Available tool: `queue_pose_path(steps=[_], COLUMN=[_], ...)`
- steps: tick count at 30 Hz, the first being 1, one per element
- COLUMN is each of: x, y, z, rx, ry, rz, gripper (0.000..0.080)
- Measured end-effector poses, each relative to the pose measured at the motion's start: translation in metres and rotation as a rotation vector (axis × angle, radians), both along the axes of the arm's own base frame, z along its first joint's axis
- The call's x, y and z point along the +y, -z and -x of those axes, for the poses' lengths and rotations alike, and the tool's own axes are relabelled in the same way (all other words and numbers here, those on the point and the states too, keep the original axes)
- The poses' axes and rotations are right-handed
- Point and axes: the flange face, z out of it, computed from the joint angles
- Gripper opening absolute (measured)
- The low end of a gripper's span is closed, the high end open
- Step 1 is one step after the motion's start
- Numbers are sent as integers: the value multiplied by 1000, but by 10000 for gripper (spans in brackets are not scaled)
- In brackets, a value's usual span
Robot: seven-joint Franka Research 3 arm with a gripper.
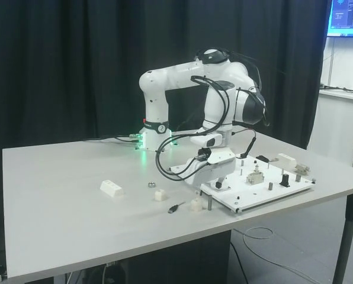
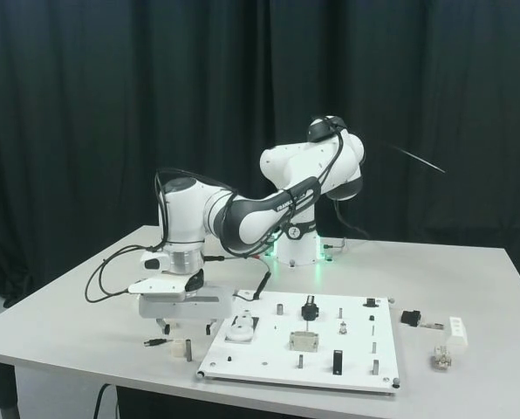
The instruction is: Remove square peg 3.
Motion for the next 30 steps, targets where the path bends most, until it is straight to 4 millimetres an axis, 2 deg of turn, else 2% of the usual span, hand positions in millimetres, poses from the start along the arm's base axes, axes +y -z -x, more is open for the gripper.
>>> queue_pose_path(steps=[30], x=[1], y=[-10], z=[-1], rx=[8], ry=[1], rz=[-1], gripper=[800])
